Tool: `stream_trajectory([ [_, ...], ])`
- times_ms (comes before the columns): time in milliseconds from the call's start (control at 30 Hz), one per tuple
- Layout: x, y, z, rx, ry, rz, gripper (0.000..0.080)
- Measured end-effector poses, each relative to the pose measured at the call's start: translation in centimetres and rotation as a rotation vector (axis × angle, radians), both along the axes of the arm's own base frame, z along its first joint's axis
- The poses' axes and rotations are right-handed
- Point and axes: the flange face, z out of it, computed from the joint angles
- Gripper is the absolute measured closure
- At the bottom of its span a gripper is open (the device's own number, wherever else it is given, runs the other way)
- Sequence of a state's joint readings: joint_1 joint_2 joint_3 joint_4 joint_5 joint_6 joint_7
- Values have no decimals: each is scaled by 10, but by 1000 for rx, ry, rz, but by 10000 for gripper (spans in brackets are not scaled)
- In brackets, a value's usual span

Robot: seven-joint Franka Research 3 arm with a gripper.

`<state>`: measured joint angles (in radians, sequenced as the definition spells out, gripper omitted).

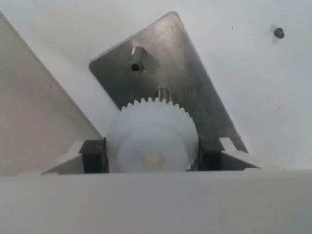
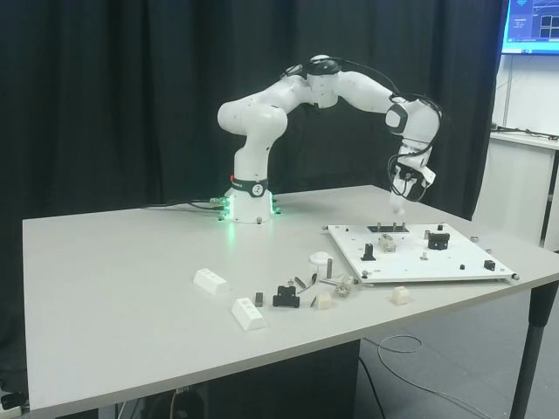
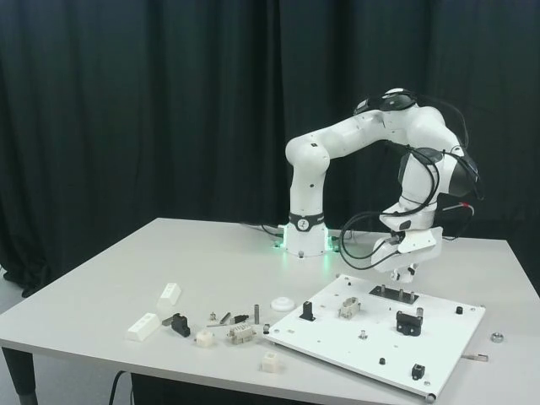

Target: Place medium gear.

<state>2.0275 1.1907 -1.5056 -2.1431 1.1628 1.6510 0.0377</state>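
Clenched on the medium gear (image 1: pixel 152 141), our jaws hold it above the grey metal plate (image 1: pixel 187 83) at the far edge of the white board (image 3: pixel 380 342) on the desk (image 2: pixel 113 279). We see the gear as a white toothed wheel with a raised round hub, fine teeth along its rim, hanging just over one of the plate's two upright pegs (image 1: pixel 163 92).

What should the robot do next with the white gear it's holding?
Probably lower it straight down, with a small sideways nudge first if needed. The gripper is shut on the medium gear and hangs above the grey metal plate on the white board. In the wrist view one peg peeks out just behind the gear, so it looks nearly lined up but not yet seated.
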Motion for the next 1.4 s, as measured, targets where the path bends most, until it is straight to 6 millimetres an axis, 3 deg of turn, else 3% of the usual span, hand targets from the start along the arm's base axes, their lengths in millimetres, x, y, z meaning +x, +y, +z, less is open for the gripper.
stream_trajectory([
  [1400, 3, -1, 9, -9, -3, -5, 406],
])
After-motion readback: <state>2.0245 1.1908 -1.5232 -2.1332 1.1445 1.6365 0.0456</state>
